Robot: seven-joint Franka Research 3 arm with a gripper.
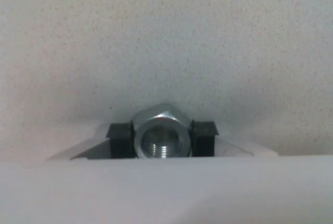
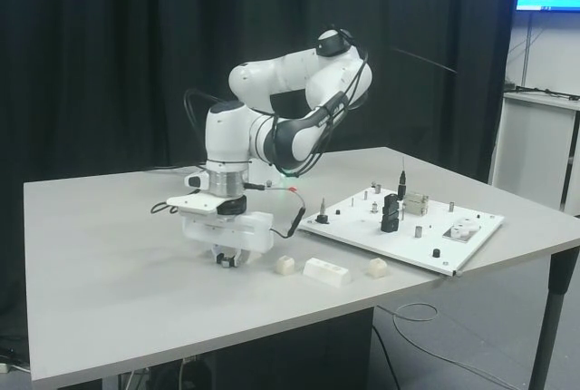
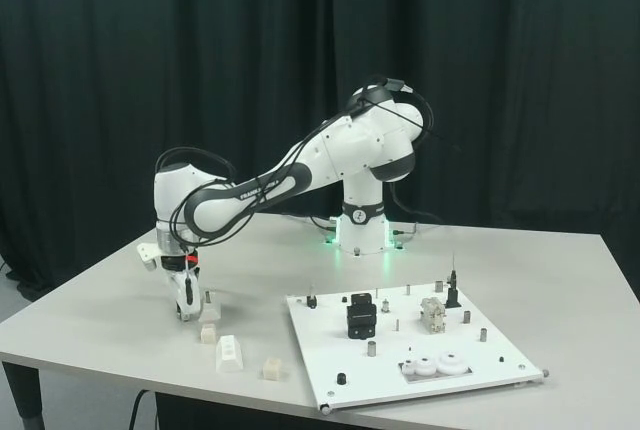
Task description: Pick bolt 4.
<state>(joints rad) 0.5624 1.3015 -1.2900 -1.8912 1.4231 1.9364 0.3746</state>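
Two black fingertip pads [image 1: 120, 139] are seen clamped on a hexagonal metal part [image 1: 161, 136] in the wrist view, one pad on each side, touching it. A threaded bore is shown facing the camera, so the part reads as a nut or a hollow bolt head rather than a plain bolt; presumably this is bolt 4. Its axis is judged to run along the fingers, roughly vertical, with the part sitting directly between the tips, so no sideways offset remains. The gripper [image 2: 227, 258] is narrowed onto the part and hangs just above the grey table [image 2: 109, 254], near its front edge. Whether the part touches the table cannot be told. Three small white blocks [image 2: 327, 270] are lined along the front edge, just beside the gripper. Farther off, toward the right edge, a white assembly board [image 2: 462, 249] with pegs and black fixtures is laid. The grasp is judged made; a straight lift is what remains.
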